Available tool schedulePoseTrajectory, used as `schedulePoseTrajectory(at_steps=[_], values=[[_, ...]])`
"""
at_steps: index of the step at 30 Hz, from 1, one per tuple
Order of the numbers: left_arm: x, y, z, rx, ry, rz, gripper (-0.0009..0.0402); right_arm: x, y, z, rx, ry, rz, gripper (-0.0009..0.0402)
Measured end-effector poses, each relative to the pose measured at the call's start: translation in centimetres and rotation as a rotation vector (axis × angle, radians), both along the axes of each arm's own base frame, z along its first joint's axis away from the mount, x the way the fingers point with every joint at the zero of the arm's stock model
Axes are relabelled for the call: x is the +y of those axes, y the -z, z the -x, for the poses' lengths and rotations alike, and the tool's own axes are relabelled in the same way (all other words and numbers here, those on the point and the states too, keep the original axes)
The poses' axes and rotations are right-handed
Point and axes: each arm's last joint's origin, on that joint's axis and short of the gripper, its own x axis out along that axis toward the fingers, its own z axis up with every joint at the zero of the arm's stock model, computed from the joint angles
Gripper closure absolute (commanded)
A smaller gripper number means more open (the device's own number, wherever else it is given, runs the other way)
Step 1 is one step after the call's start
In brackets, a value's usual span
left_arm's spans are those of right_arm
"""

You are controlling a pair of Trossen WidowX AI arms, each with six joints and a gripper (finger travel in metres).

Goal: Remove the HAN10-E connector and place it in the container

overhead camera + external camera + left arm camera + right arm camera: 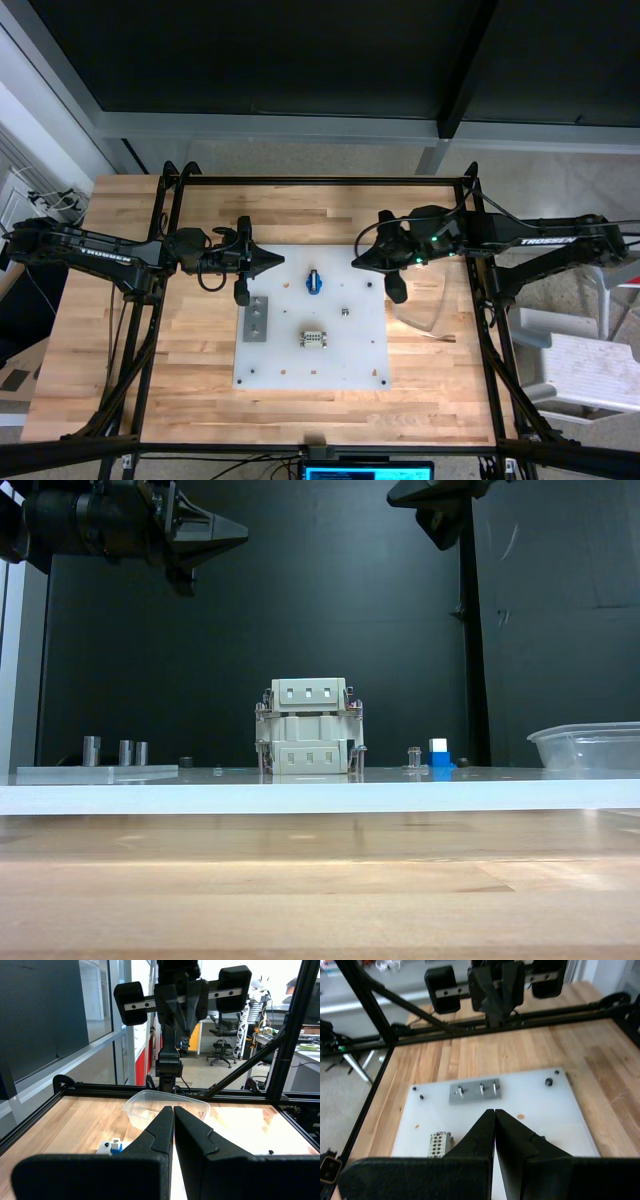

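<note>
High view is showing me holding both arms raised above the wooden table (120,360), each reaching inward from its own edge. My left gripper (283,259) is hovering over the far left corner of the white board (300,372). Its fingers are pressed together tip to tip and are gripping nothing. My right gripper (355,263) is hanging over the board's far right corner, pointing back toward the left one. Its fingers are likewise pinched together with nothing between them.

The connector (313,340) is sitting upright on the board, toward the near edge, and neither gripper is touching it. From the low view both grippers are showing high above it. A grey plate (257,319) is lying on the board just to the connector's left. A blue knob (314,281) is standing farther back, roughly between the two gripper tips. The tub (425,305) is resting on the table just beside the board's right edge, under my right arm and well apart from the connector.
</note>
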Motion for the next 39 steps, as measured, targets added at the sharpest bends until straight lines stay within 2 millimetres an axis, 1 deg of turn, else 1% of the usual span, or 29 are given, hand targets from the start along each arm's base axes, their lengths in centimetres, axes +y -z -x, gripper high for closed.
schedulePoseTrajectory(at_steps=[5, 10, 14, 17, 23, 39], values=[[0.0, 0.0, 0.0, 0.0, 0.0, 0.0, 0.0393, 1.3, -0.6, -1.9, 0.122, 0.004, 0.035, 0.0393], [0.0, 0.0, 0.0, 0.0, 0.0, 0.0, 0.0393, 2.5, -1.1, -3.9, 0.265, -0.003, 0.022, 0.0393], [0.0, 0.0, 0.0, 0.0, 0.0, 0.0, 0.0393, 3.4, -1.0, -5.6, 0.391, -0.019, 0.038, 0.0393], [0.0, 0.0, 0.0, 0.0, 0.0, 0.0, 0.0393, 4.1, -0.8, -6.9, 0.451, -0.027, 0.039, 0.0393], [0.0, 0.0, 0.0, 0.0, 0.0, 0.0, 0.0393, 5.0, -0.2, -8.9, 0.58, -0.022, 0.041, 0.0393], [0.0, 0.0, 0.0, 0.0, 0.0, 0.0, 0.0393, 6.9, 0.8, -13.4, 0.746, -0.018, 0.055, 0.0393]])
